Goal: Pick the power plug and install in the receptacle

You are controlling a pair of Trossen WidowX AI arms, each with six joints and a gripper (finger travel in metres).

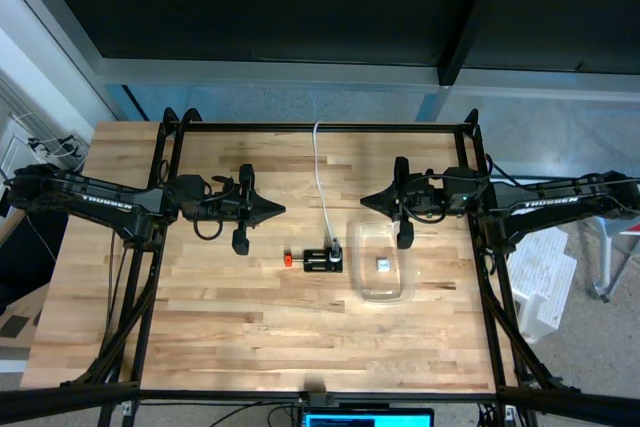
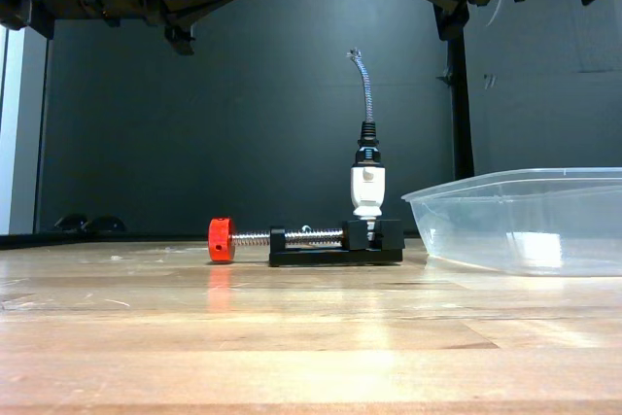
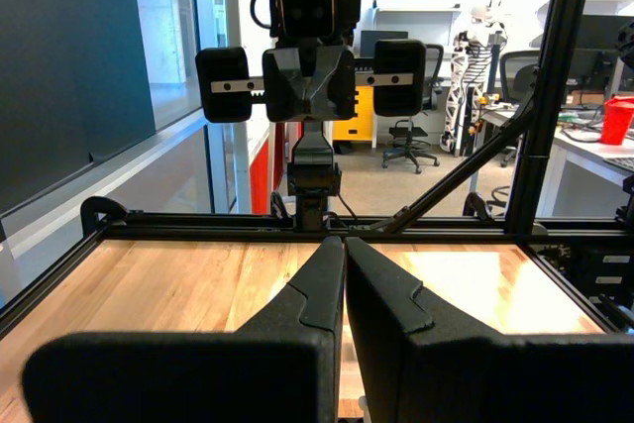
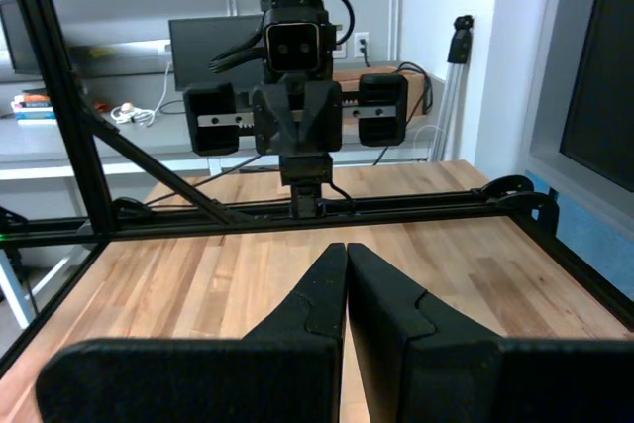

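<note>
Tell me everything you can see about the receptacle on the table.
The receptacle is a white socket standing upright in a black blocky base, set on the wooden table near its middle. A threaded metal screw runs sideways from the base to a red-orange knob. A white cable leaves its top toward the far edge. A clear tray sits just right of it. Nothing grips it: the left end effector and right end effector hang shut above, either side.

The left gripper (image 3: 345, 243) has its fingers (image 3: 319, 289) pressed together above the table (image 3: 168, 284). The right gripper (image 3: 309, 84) faces it from across.
</note>
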